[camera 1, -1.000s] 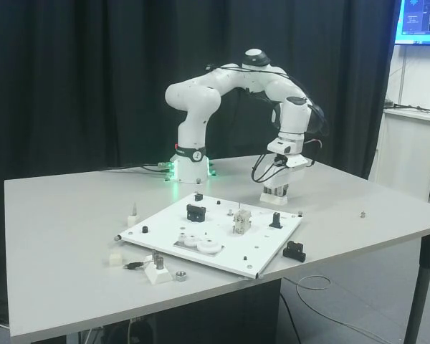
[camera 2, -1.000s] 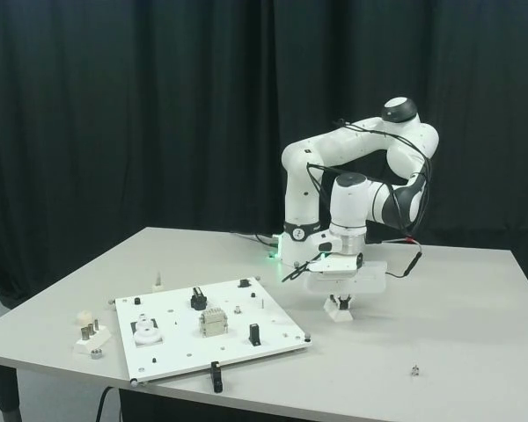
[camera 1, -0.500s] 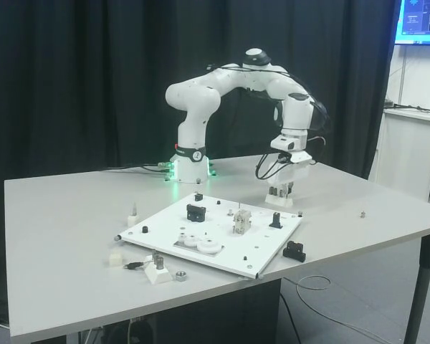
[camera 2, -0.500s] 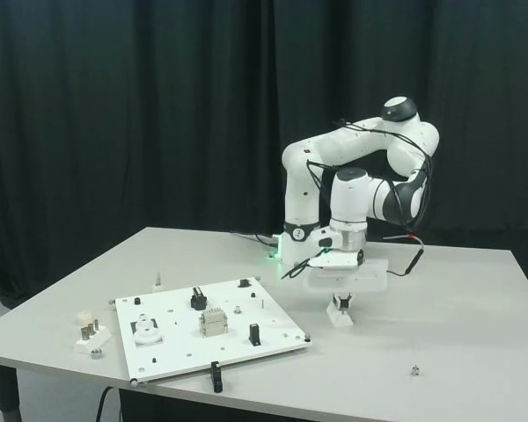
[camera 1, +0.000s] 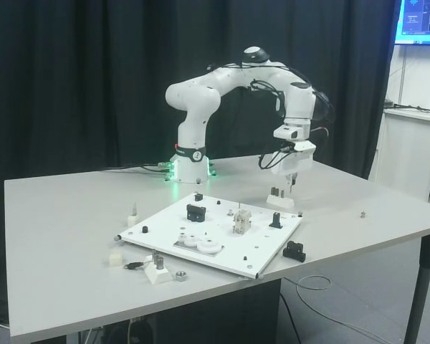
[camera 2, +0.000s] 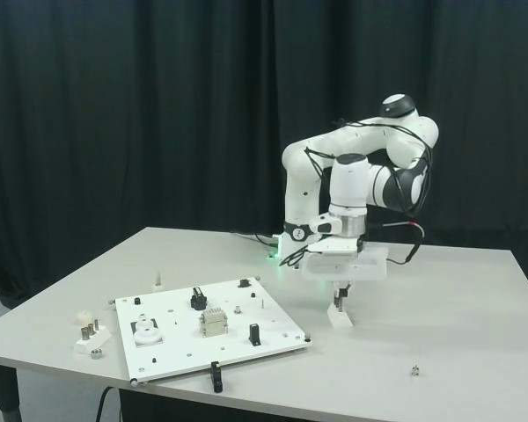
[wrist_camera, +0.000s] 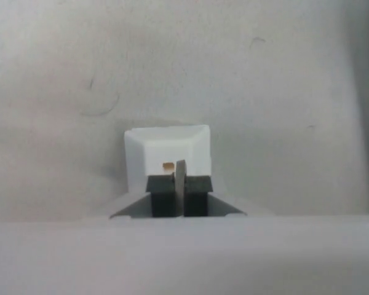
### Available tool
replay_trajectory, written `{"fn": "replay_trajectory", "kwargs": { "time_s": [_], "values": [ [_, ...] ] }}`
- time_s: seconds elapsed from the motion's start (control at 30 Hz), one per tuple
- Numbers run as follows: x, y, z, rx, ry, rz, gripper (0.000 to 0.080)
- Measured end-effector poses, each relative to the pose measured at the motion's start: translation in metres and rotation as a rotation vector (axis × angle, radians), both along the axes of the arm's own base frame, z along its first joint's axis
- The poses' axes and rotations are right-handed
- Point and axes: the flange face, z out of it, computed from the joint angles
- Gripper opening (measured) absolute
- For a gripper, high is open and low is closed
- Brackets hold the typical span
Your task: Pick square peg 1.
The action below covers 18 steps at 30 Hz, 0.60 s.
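Observation:
My gripper (wrist_camera: 180, 198) is shut on a thin grey square peg (wrist_camera: 180, 175), which stands upright between the two black fingers (wrist_camera: 161, 195). Straight below it on the grey table sits the white peg holder (wrist_camera: 166, 146), apart from the peg. From the first room view the gripper (camera 1: 292, 177) hangs a little above the holder (camera 1: 279, 202). In the second room view the peg (camera 2: 338, 301) sticks down from the gripper (camera 2: 341, 291) just over the holder (camera 2: 340, 318).
A white assembly board (camera 1: 222, 247) carrying several small parts lies beside the holder. A black clip (camera 1: 295, 249) rests off the board's front corner. Another white block with pegs (camera 1: 158, 271) sits at the front, and a small bolt (camera 1: 362, 213) stands off to the right.
The arm has risen from the holder over the last second, and the gripper has carried the peg up out of it. The holder has stayed in place.

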Motion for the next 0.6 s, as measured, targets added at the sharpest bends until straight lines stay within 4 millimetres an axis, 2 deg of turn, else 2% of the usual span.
{"fn": "replay_trajectory", "kwargs": {
  "time_s": [0.3, 0.6],
  "values": [
    [0.004, -0.002, 0.023, -0.003, 0.004, 0.005, 0.0026],
    [0.006, -0.002, 0.032, -0.002, 0.009, 0.007, 0.0026]
  ]
}}
